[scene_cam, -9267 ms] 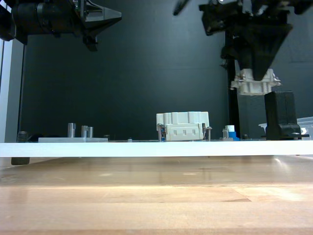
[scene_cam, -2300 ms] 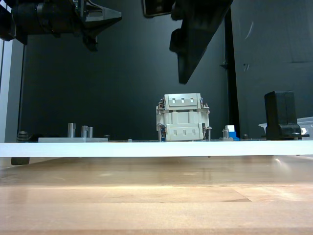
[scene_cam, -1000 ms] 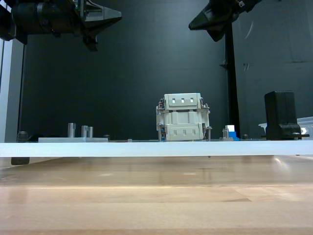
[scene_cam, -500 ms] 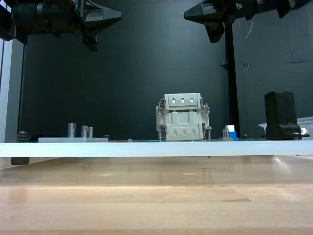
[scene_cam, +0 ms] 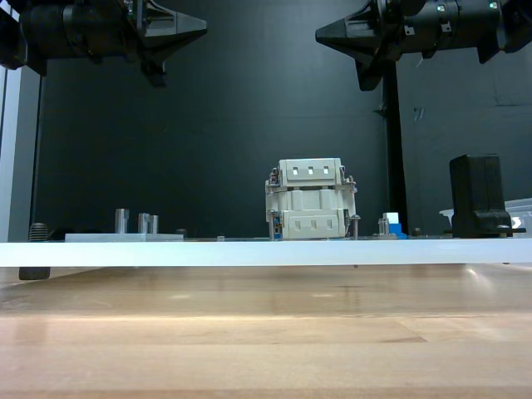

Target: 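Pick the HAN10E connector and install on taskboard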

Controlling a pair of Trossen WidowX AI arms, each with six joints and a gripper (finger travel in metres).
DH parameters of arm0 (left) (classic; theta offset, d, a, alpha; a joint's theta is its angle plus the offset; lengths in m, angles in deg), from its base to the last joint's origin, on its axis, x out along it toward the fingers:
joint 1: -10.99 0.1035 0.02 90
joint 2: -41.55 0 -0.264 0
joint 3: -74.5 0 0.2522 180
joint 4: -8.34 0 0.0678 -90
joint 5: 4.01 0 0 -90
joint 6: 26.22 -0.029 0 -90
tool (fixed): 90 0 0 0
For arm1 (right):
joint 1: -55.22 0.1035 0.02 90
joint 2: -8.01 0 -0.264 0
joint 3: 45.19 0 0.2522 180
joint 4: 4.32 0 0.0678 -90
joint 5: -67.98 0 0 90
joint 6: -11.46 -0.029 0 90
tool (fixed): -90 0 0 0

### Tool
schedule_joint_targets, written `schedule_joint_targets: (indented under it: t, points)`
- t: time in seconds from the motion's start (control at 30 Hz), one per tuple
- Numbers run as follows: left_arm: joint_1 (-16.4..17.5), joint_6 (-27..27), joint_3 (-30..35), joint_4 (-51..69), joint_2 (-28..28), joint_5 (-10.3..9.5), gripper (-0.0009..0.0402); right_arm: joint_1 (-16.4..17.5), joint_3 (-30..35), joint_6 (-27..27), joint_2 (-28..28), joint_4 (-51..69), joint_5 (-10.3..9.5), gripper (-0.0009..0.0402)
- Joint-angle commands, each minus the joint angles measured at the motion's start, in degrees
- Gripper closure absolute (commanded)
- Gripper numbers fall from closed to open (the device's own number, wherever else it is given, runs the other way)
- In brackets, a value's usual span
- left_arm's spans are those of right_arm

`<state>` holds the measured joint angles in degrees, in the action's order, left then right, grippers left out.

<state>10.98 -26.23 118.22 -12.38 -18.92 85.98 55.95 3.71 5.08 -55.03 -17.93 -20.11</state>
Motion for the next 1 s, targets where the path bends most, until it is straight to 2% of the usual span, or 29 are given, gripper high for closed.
schedule_joint_targets:
  t: [0.03, 0.4, 0.57, 1.0]
  points:
    - [0.0, 0.0, 0.0, 0.0, 0.0, 0.0, 0.0392, 0.0, 0.8, 0.0, 0.0, 0.5, -0.02, 0.0393]
    - [0.0, 0.0, 0.0, 0.0, 0.0, 0.0, 0.0392, 0.0, 1.8, 0.5, 0.0, 1.8, 0.09, 0.0393]
    - [0.0, 0.0, 0.0, 0.0, 0.0, 0.0, 0.0392, 0.0, 2.8, 2.7, 0.0, 2.6, 0.11, 0.0393]
    - [0.0, 0.0, 0.0, 0.0, 0.0, 0.0, 0.0392, 0.0, 2.8, 4.4, 0.0, 2.5, -0.04, 0.0393]
